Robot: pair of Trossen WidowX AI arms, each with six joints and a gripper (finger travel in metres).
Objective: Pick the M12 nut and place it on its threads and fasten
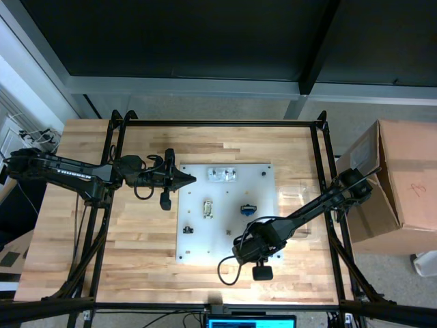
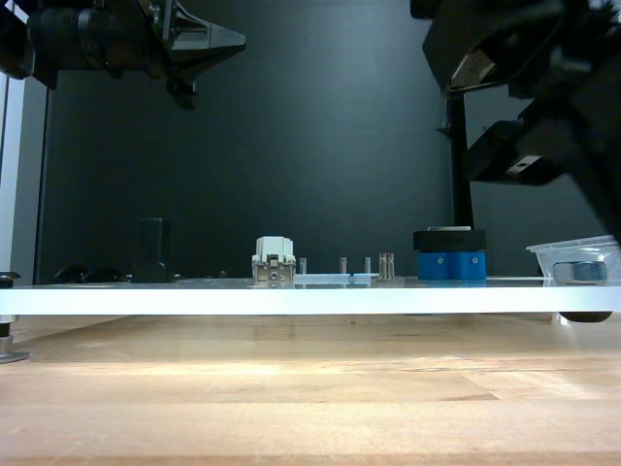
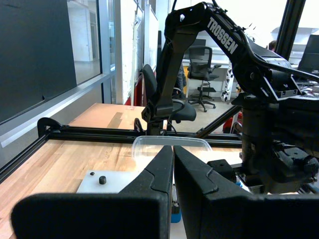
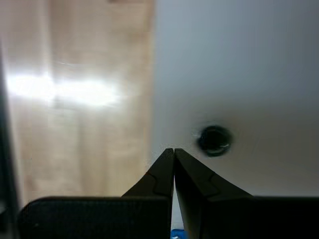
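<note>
Four views are examined in turn.

High view: the left gripper (image 1: pixel 190 179) is held above the far left corner of the white board (image 1: pixel 205 256). The right gripper (image 1: pixel 239 254) is held over the board's near right part, and the stud's place is hidden beneath it. No nut is made out in the clear tray (image 1: pixel 300 195).

Low view: a grey lump (image 2: pixel 579 272) is seen in line with the tray. Whether it is the nut on its stud cannot be told.

Left wrist view: the fingers (image 3: pixel 157 174) are pressed together, empty.

Right wrist view: the fingers (image 4: pixel 162 172) are closed tip to tip on nothing, just beside a dark round item (image 4: pixel 214 140) on the board.

Handling: the nut is judged small, light, hard and slippery. A hold across opposite flats, kept level, is advised.
</note>
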